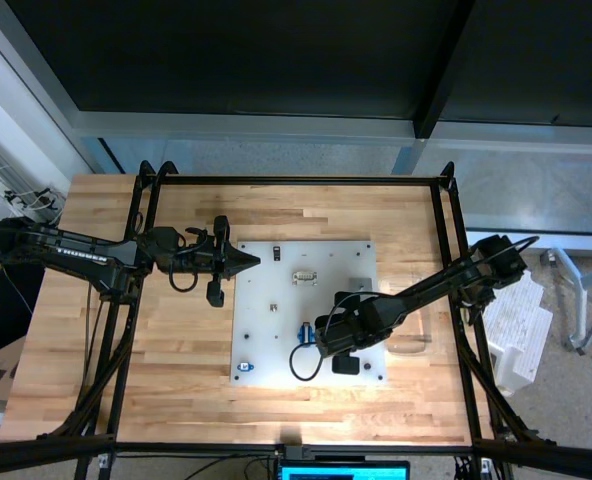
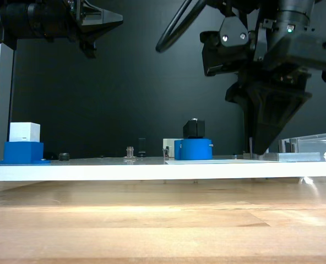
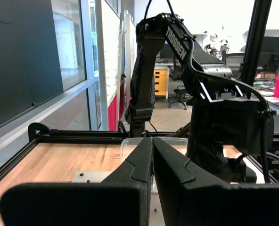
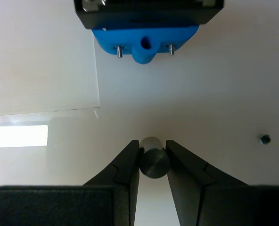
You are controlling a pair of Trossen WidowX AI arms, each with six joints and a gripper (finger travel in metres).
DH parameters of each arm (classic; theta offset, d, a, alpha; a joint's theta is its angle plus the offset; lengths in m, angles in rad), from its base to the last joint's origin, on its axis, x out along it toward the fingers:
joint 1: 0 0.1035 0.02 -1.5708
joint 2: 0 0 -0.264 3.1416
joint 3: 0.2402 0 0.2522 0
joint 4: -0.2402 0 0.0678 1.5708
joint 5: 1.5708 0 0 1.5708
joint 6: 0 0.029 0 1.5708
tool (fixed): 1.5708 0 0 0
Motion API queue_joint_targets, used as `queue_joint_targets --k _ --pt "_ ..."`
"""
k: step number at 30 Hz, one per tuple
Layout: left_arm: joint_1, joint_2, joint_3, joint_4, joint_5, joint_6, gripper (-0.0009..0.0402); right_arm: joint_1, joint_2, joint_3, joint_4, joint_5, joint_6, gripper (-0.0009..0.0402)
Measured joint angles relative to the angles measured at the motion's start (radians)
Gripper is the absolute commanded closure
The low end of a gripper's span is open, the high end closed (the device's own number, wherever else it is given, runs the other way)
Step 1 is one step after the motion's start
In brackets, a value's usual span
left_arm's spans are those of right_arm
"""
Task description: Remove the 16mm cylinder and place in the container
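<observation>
- Jaws first, please. What are they doing?
- On the right gripper (image 4: pixel 152 145) the jaws pinch the 16mm cylinder (image 4: pixel 154 162), one finger on each round side. On the left gripper (image 1: pixel 244 259) the jaws are pressed together with nothing between them. That one hangs in the air at the upper left of the high view, over the left edge of the board.
- What is the biggest thing?
- The wooden table (image 1: pixel 176 400). Next is the white board (image 1: pixel 276 345) in the middle of it. Then comes the container (image 2: pixel 317 146), a clear tub at the right of the low view, just beside the board.
- And smaller?
- The blue connector (image 4: pixel 144 40) is near the peg but not touching it. The cylinder is the smallest. It sits low on the board, right of the middle in the low view, where the right gripper's tip meets the board.
- How will it feel?
- I think hard and smooth, like a metal bead. It will not bend or break. It is light, but it may slip out or roll away.
- Where is it best to hold it?
- On its round sides, in the middle of the finger pads, as it is held now. I think a straight pull up is best, since it may sit snug in the board.
</observation>
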Motion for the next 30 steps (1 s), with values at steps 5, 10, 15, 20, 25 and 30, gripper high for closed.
queue_joint_targets --k 5,10,15,20,25,30 --pt "0.000 0.000 0.000 0.000 0.000 0.000 0.0393 0.000 -0.032 0.000 -0.013 0.000 -0.009 0.0373" --pt "0.000 0.000 0.000 0.000 0.000 0.000 0.0393 -0.003 -0.078 0.000 -0.026 0.001 -0.019 0.0373" --pt "0.000 0.000 0.000 0.000 0.000 0.000 0.0393 -0.009 -0.139 0.000 -0.039 0.002 -0.018 0.0373" --pt "0.000 0.000 0.000 0.000 0.000 0.000 0.0393 -0.011 -0.195 0.000 -0.065 0.009 -0.018 0.0373" --pt "0.000 0.000 0.000 0.000 0.000 0.000 0.0393 -0.011 -0.230 0.000 -0.072 0.009 -0.018 0.0373" --pt "0.000 0.000 0.000 0.000 0.000 0.000 0.0393 -0.011 -0.249 -0.002 -0.086 0.010 -0.018 0.0373"
